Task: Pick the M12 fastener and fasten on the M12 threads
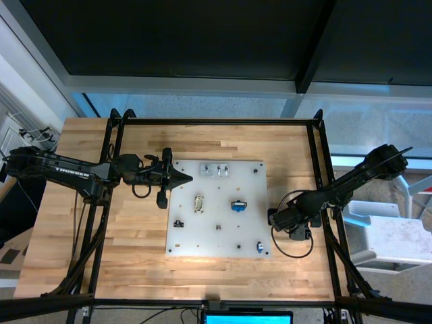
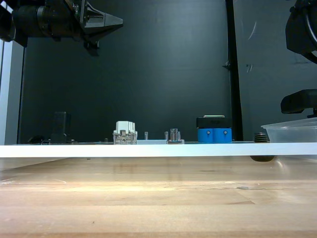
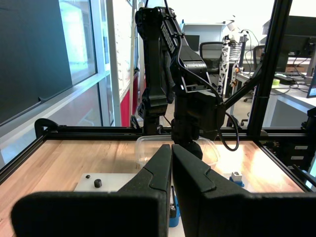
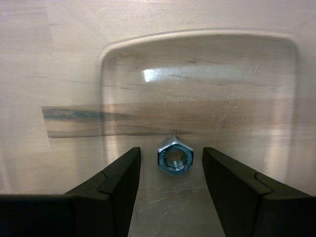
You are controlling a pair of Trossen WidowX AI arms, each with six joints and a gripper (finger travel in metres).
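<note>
The M12 fastener [image 4: 175,159], a small silver hex nut, lies flat on the floor of a clear tray [image 4: 197,37]. My right gripper [image 4: 171,154] is open, with one finger on each side of the nut and neither touching it. In the high view the right gripper [image 1: 295,226] hangs over the tray just off the board's right edge. The black ribbed stud [image 2: 261,137] stands bare in front of the tray [image 2: 292,131]. My left gripper [image 1: 185,178] is shut on nothing and held high over the board's far left edge.
The white board [image 1: 202,236] carries a blue-and-black block [image 1: 237,206], a grey connector [image 1: 199,204] and a small silver post [image 2: 174,135]. A black frame [image 1: 317,155] runs around the table.
</note>
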